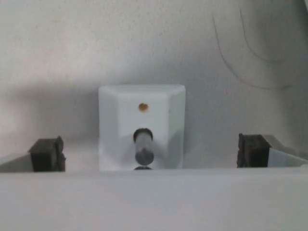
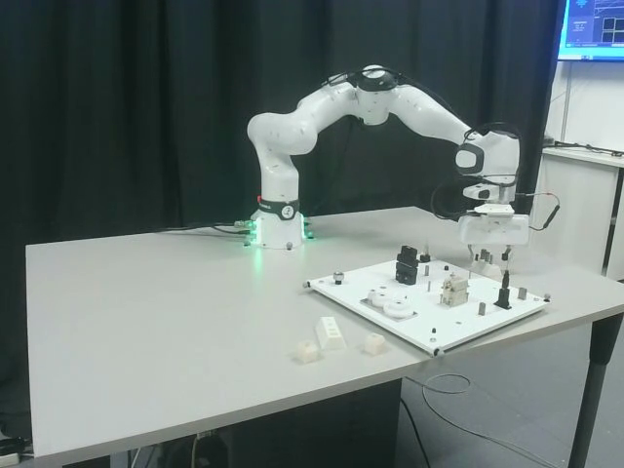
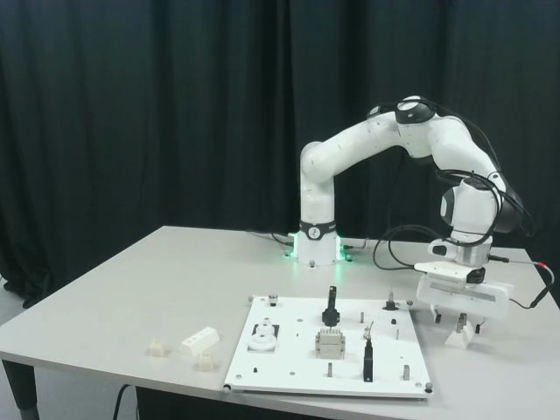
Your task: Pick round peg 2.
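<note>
Two fingertips of the gripper (image 1: 149,153) stand wide apart — empty — straddling the white holder (image 1: 141,126) with its upright round peg (image 1: 143,147).

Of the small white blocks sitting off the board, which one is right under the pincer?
The lone white block holding a peg, beside the board's far side, directly beneath the pincer. The other three blocks sit grouped off the opposite edge.

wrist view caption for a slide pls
Open gripper hovers over the round peg standing in its white holder.
</note>
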{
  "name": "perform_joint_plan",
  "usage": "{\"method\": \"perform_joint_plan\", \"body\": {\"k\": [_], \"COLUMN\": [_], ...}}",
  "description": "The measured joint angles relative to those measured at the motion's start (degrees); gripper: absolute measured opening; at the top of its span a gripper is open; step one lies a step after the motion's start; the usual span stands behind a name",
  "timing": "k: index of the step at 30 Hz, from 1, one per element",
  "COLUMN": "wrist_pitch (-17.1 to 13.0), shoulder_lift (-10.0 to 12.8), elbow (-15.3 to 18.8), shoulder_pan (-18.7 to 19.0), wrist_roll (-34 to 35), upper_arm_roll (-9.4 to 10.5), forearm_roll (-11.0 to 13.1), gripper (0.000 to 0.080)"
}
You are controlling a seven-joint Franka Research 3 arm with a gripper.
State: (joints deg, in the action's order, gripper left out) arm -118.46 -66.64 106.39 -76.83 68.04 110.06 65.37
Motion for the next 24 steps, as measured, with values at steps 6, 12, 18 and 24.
{"method": "perform_joint_plan", "body": {"k": [6,12,18,24], "wrist_pitch": [-0.5,-0.5,-0.5,-0.5], "shoulder_lift": [-0.1,-0.1,-0.1,-0.2], "elbow": [0.1,0.1,0.1,0.1], "shoulder_pan": [-0.1,-0.4,-0.6,-0.7], "wrist_roll": [0.2,0.5,0.5,0.5], "upper_arm_roll": [0.0,0.0,0.0,0.0], "forearm_roll": [0.0,0.0,0.0,0.0], "gripper": [0.08,0.0694,0.0694,0.0378]}}
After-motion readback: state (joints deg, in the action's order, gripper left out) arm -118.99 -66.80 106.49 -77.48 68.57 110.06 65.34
